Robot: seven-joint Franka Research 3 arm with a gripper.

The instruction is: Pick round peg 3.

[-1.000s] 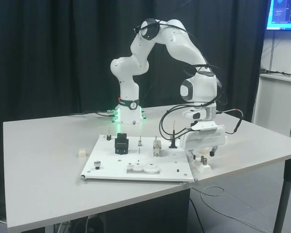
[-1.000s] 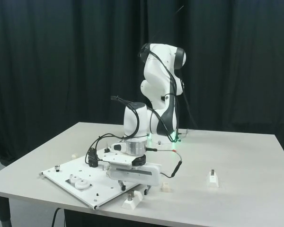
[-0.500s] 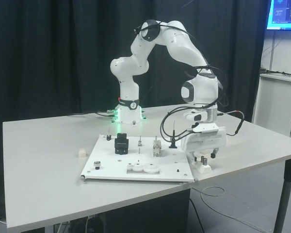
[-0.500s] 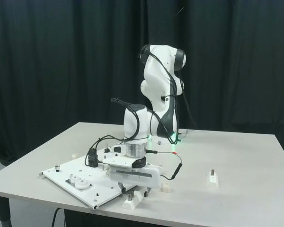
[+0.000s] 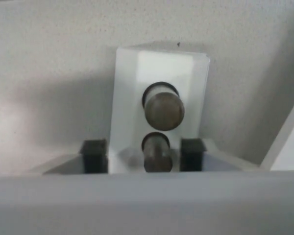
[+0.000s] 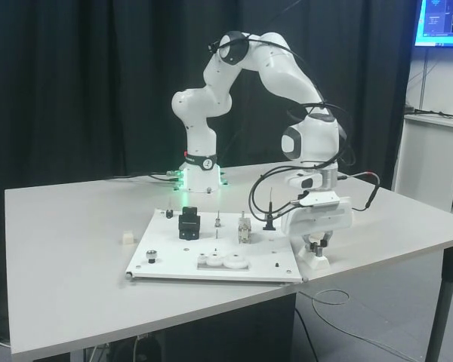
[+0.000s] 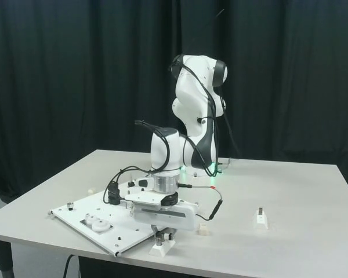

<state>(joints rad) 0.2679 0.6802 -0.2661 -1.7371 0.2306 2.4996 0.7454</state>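
First room view: the white arm [image 6: 287, 83] has come lower than a second ago, its tool [image 6: 315, 243] down over the white holder [image 6: 318, 261] beside the board [image 6: 211, 249] on the grey surface [image 6: 60, 249]. Only the wrist view shows the tool's black fingers [image 5: 94, 155] open, one on each side of the peg [image 5: 156, 152], not touching it.

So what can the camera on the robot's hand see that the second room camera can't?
Only the wrist view shows two pegs standing in the small white holder: a round peg and a second peg that sits between the two black fingertips. Only the second room view shows the whole white arm, the white board and the black curtain. Both show the grey table, the holder and the gripper.
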